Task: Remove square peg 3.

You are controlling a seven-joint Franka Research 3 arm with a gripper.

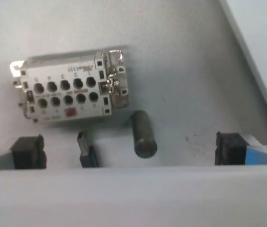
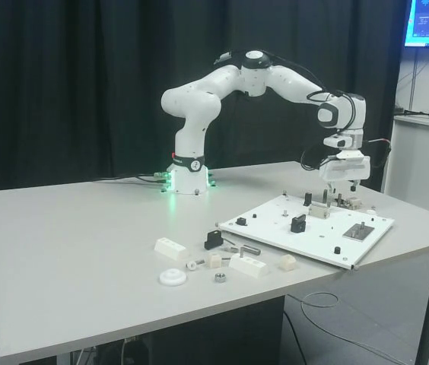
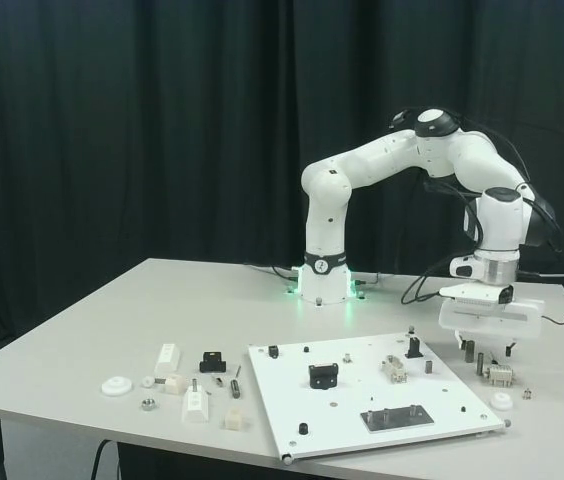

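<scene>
1 connector beside peg

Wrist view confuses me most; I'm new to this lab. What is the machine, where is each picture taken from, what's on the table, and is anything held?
The machine is a white robot arm bolted to a grey table. Two pictures come from cameras in the room; the third from a camera on the arm's wrist, looking down past its claw. On the table lie a white board carrying small parts and loose pieces beside it. The wrist camera sees a connector block with two rows of holes and a short round pin. The claw is open, holding nothing.
</scene>
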